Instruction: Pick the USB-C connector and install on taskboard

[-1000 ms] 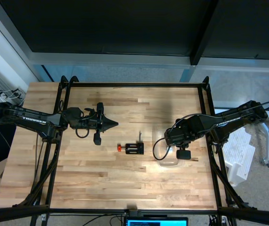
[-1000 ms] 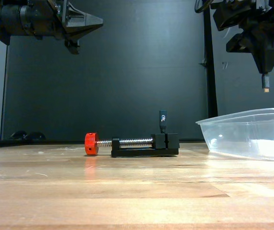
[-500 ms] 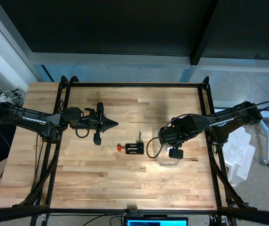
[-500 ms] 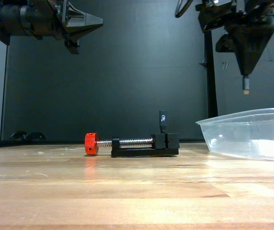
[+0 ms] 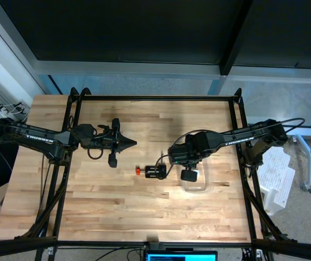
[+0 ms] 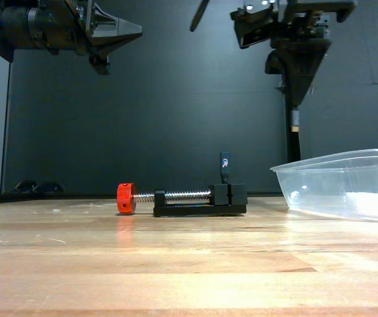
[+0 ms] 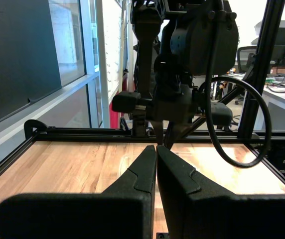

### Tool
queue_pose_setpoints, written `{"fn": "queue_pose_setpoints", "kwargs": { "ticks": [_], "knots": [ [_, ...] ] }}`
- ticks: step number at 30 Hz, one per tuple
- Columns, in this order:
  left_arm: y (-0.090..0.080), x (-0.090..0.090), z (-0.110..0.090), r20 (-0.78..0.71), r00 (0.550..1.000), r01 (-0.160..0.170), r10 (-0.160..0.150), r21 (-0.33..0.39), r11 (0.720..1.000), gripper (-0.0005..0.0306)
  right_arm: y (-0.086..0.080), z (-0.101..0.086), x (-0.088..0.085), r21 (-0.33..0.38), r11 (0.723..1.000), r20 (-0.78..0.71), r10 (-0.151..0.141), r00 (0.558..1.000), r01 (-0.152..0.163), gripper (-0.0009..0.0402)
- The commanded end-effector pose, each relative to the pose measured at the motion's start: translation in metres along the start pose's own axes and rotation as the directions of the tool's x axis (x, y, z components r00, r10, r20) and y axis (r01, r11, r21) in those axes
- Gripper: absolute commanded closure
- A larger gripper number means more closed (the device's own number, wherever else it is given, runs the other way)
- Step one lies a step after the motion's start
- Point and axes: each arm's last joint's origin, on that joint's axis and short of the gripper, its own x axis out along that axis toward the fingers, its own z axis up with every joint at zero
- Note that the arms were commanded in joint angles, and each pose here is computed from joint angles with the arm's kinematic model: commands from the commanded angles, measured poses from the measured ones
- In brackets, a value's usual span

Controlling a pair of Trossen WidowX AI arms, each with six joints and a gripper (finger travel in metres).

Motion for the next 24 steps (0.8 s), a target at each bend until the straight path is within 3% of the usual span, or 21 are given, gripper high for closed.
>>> {"fn": "queue_pose_setpoints", "kwargs": {
  "ticks": [1, 24],
  "knots": [
    [0.000, 0.000, 0.000, 0.000, 1.000, 0.000, 0.000, 0.000, 1.000, 0.0300, 0.002, 0.008, 0.002, -0.010, 1.000, 0.000, 0.000, 1.000, 0.000, 0.0394],
    [0.000, 0.000, 0.000, 0.000, 1.000, 0.000, 0.000, 0.000, 1.000, 0.0300, 0.023, 0.065, 0.015, -0.054, 0.998, 0.027, 0.019, 0.999, -0.018, 0.0394]
  ]
}}
